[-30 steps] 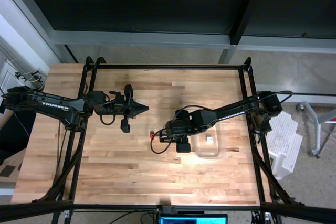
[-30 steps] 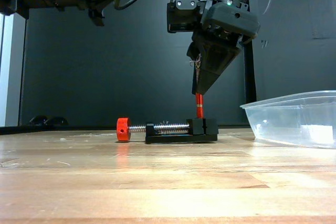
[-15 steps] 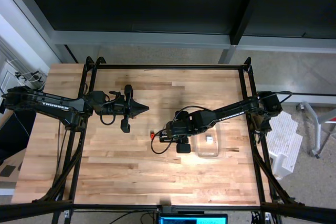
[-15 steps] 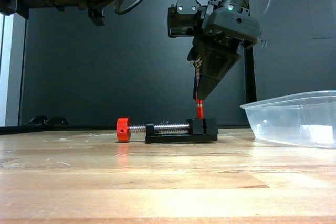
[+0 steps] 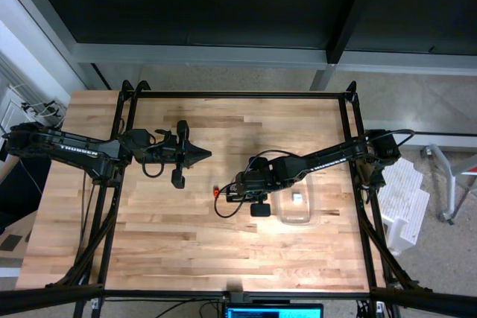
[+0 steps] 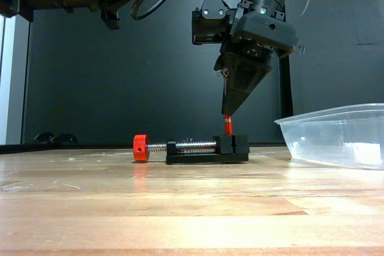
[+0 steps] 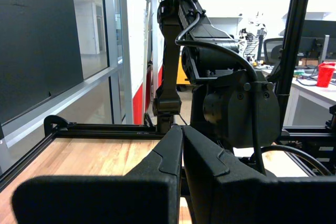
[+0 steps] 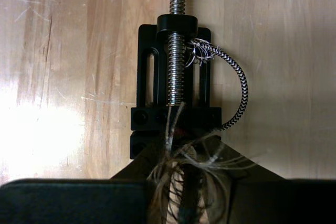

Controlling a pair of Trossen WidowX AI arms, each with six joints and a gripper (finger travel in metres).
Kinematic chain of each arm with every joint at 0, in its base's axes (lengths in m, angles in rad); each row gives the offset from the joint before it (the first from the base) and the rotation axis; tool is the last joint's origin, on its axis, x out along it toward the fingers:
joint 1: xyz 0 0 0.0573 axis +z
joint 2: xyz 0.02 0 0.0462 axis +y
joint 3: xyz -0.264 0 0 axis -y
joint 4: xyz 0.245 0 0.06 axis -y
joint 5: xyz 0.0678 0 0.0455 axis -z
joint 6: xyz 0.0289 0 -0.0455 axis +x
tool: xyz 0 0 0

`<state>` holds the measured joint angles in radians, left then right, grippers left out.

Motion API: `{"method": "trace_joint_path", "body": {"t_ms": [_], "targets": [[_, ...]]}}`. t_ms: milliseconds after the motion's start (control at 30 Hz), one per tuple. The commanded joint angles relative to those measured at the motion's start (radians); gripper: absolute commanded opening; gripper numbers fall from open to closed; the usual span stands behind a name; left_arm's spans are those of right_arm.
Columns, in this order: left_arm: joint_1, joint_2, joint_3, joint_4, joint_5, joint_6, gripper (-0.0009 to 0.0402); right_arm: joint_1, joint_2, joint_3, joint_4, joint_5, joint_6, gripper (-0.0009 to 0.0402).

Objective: Remove the RCA connector from the receptacle and place in the container

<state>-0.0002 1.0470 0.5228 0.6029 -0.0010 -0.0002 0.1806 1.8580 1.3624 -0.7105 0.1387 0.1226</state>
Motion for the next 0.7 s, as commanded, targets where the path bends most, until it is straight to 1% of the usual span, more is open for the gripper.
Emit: {"method": "trace_joint_path", "body": {"t_ms": [33, 367, 567, 700], "targets": [[0.0, 0.0, 0.0, 0.0, 0.0, 0.0, 0.0, 0.0, -0.001, 0.0, 0.002, 0.001, 0.0, 0.0033], [0.0, 0.0, 0.0, 0.0, 0.0, 0.0, 0.0, 0.0, -0.004, 0.0, 0.003, 0.001, 0.0, 0.0002], [0.0, 0.0, 0.0, 0.0, 0.0, 0.0, 0.0, 0.0, -0.016, 0.002, 0.0, 0.002, 0.0, 0.0], [0.0, 0.0, 0.0, 0.0, 0.0, 0.0, 0.0, -0.001, -0.025, 0.002, -0.008, 0.011, 0.0, 0.0]]}}
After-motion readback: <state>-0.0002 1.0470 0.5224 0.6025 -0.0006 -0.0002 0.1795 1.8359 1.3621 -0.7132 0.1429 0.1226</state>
